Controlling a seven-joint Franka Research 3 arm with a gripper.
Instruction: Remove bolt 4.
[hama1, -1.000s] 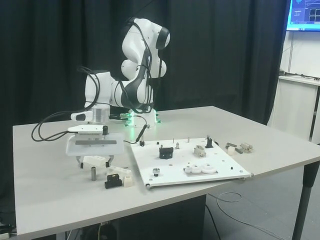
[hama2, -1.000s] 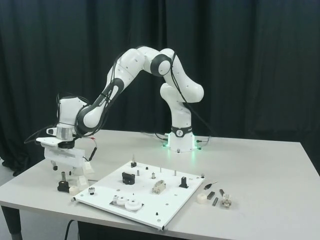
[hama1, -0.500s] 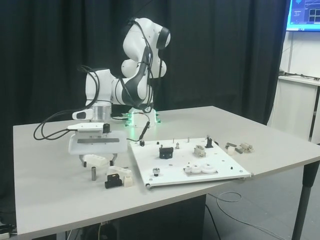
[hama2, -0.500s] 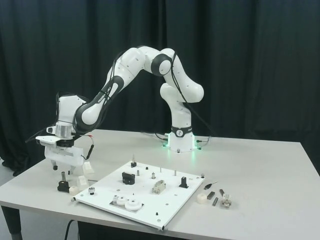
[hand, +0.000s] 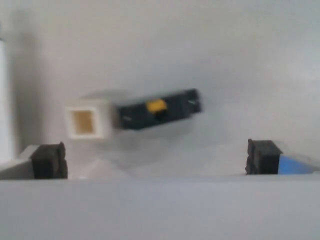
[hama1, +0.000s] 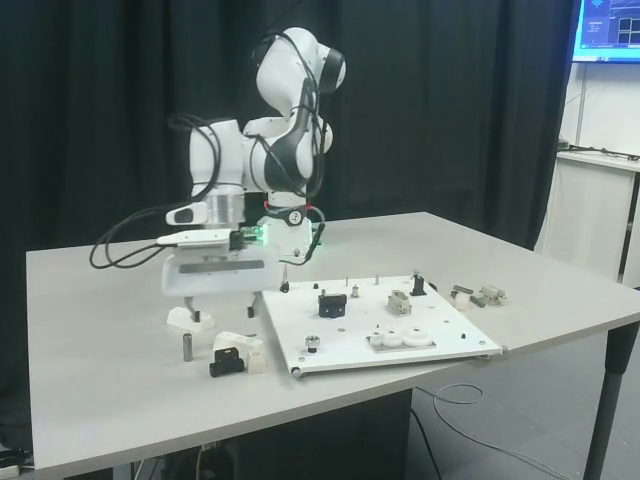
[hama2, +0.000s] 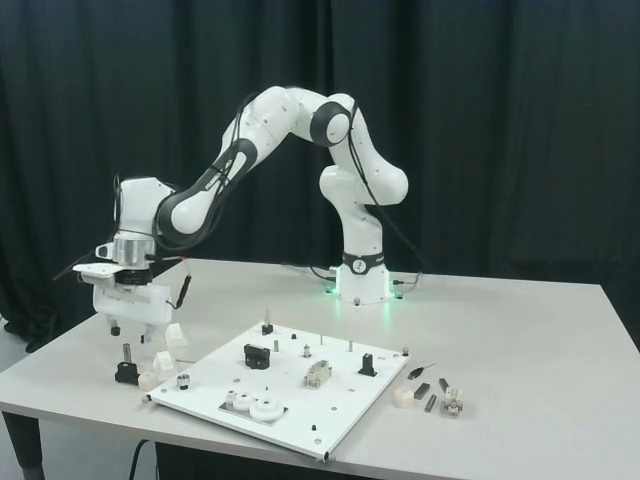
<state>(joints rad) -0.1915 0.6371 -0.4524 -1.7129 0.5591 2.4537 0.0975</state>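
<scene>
Nearest the desk's (hama1: 100, 400) front edge lies a small black-and-white fitting (hama1: 236, 355), and just beside it an upright bolt (hama1: 186, 347) stands on the desk surface, off the white assembly board (hama1: 290, 335). By its place this looks like bolt 4, already out of the board, though no marking confirms the number. A little farther back sits a white block (hama1: 186, 319). The jaws hang above this cluster, spread wide and empty: the wrist view shows both black fingertips (hand: 48, 161) well apart, with only the fitting and bare desk between them.

So the step in hand seems to be the retreat after letting go. To do it well, lift straight up before any sideways travel, since the bolt stands on its end and a brush from a fingertip or from the looping black cable (hama1: 130, 240) could topple it. Keep the jaws spread until well clear of the bolt and the block. Only then swing the white arm (hama1: 290, 70) back toward its base near the desk's far edge, passing high over the posts on the board
</scene>
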